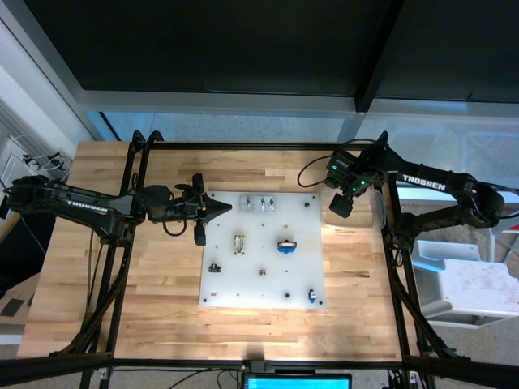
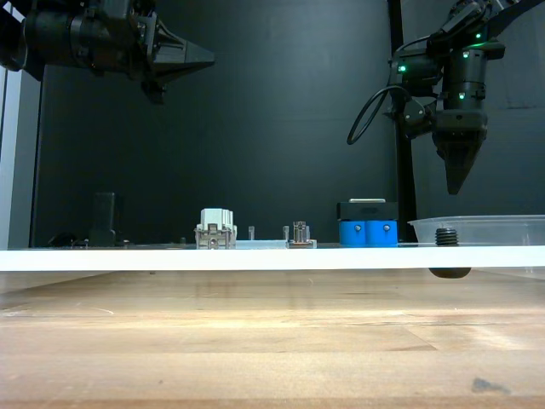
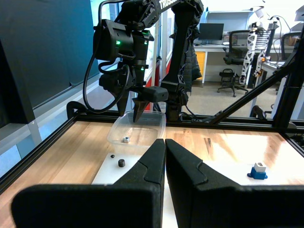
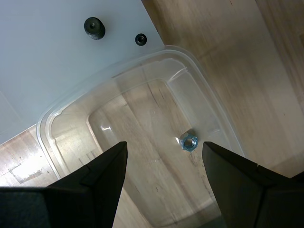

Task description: Unfasten the M12 fastener and place in the container

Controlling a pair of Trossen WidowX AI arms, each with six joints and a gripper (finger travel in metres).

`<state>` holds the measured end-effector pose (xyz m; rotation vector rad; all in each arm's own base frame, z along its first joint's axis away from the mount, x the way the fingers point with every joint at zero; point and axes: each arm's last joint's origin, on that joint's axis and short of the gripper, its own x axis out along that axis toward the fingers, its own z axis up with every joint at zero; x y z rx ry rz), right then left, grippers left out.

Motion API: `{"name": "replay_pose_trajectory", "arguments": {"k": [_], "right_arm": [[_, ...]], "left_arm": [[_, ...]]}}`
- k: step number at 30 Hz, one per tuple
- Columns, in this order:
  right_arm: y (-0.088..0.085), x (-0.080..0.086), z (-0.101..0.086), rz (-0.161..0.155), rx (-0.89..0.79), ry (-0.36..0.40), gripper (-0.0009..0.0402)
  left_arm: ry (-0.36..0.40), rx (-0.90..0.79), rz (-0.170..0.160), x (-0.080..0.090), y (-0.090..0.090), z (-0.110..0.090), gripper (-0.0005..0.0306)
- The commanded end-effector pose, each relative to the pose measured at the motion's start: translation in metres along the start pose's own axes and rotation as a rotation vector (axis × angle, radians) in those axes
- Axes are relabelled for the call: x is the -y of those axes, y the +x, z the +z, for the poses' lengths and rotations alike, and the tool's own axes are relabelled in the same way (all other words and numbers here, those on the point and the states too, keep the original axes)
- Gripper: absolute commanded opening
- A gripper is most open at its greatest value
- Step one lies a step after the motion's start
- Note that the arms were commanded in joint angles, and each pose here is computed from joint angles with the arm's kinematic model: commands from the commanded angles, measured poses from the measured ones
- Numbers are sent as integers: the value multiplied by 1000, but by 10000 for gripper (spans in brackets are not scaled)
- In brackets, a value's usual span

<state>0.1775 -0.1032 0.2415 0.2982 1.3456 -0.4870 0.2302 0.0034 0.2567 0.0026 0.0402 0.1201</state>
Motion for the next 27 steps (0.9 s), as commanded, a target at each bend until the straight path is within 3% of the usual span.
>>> {"name": "replay_pose_trajectory", "arguments": {"k": [1,27], "right_arm": [[0,0,0,0,2,0,220],[0,0,3,0,27,2,220]], "left_arm": [[0,0,0,0,0,0,0],[0,0,0,0,0,0,0]]}}
